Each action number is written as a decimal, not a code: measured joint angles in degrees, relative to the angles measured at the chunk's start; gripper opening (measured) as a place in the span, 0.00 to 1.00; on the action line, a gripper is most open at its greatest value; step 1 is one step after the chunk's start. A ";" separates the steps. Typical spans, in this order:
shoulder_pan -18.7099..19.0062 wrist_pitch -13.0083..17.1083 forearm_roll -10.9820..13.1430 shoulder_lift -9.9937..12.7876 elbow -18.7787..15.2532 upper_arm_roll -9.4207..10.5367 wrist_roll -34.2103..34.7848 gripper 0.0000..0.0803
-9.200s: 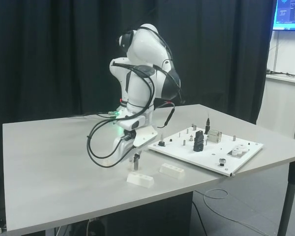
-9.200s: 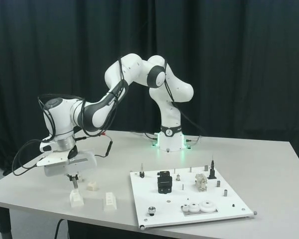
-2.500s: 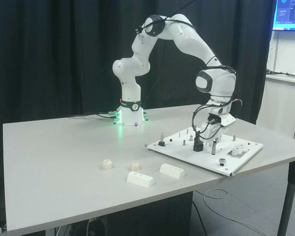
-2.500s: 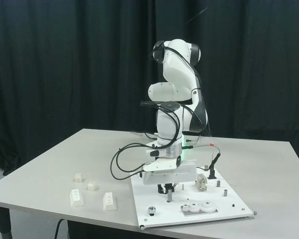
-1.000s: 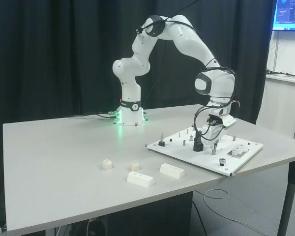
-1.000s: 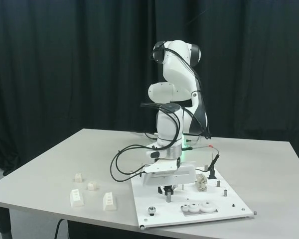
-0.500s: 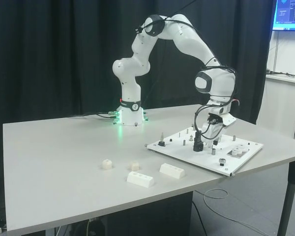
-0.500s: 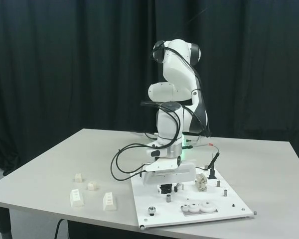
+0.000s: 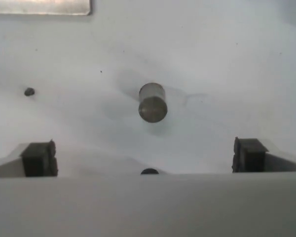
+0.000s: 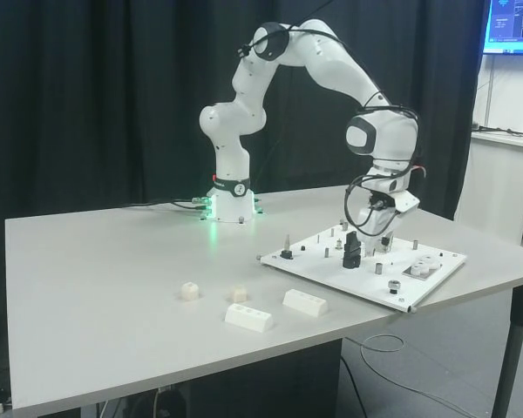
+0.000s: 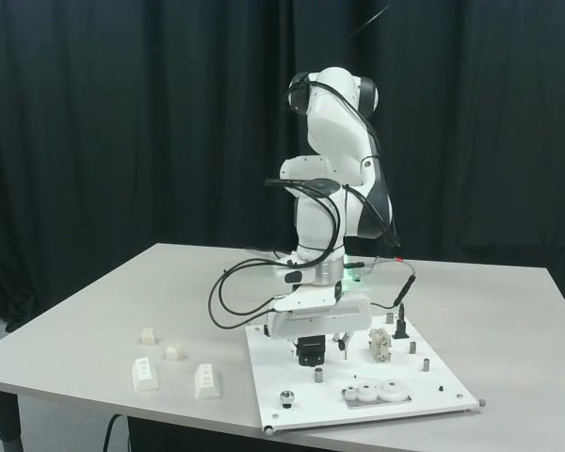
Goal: Insert round peg 4.
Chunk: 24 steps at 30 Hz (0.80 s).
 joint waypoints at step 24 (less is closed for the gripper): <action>0.00 -0.89 0.00 -1.85 0.78 -0.34 0.27 1.00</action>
